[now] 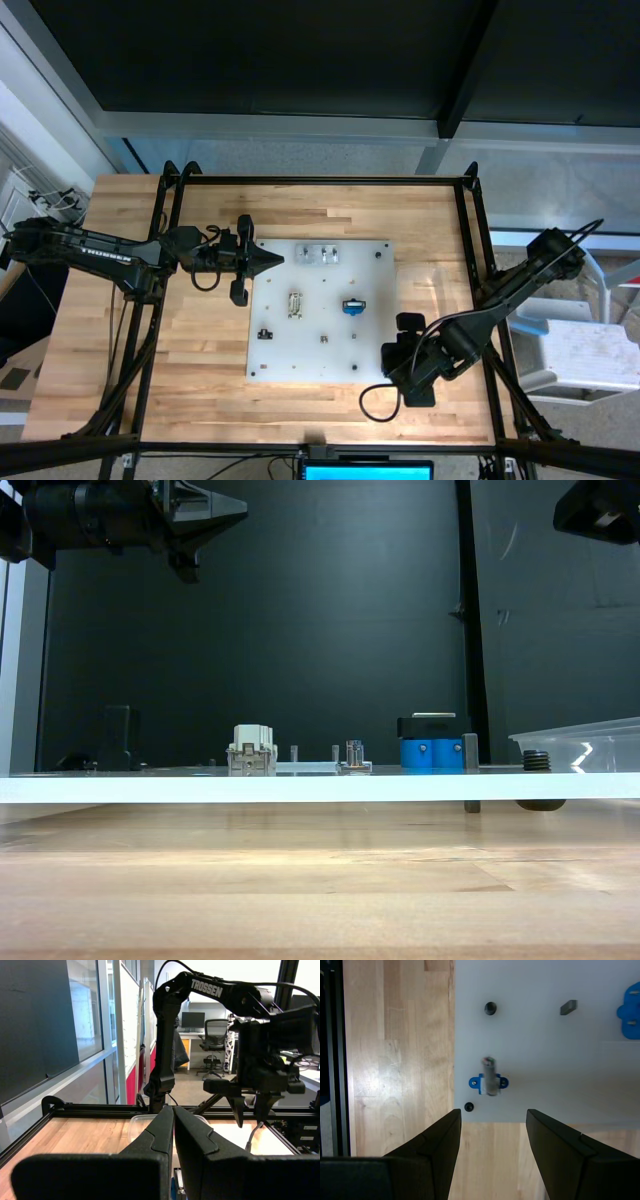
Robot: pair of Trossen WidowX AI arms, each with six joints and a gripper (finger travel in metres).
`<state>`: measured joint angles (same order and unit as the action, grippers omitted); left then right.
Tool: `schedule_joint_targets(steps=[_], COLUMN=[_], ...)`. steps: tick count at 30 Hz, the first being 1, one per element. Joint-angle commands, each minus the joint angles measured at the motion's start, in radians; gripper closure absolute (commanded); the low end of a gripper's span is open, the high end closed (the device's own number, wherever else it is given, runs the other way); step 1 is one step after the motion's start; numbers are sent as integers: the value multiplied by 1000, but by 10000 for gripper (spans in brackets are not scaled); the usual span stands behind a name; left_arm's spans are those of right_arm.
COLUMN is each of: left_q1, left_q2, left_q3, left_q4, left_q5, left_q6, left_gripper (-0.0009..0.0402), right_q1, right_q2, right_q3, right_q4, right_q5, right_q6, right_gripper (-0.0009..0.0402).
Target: Remove the rj45 connector and place it in the container
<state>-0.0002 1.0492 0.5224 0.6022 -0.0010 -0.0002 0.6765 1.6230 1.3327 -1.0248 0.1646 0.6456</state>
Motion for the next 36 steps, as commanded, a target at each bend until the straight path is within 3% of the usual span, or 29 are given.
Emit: schedule_joint_targets(steps=[1, 14, 36], left_q1=[0, 0, 0], left_q2=[0, 0, 0], left_q3=[0, 0, 0], left_q4=[0, 0, 0], left_q5=[0, 0, 0], left_q6=[0, 0, 0], left_gripper=[392, 392, 392], right_q1=[0, -5, -27], right_q2=[18, 86, 87], right_q3=[-1, -9, -119], right_q4=[14, 52, 172], right_q5=[0, 0, 11], right_q6=[1, -11, -29], right_gripper=[212, 212, 212])
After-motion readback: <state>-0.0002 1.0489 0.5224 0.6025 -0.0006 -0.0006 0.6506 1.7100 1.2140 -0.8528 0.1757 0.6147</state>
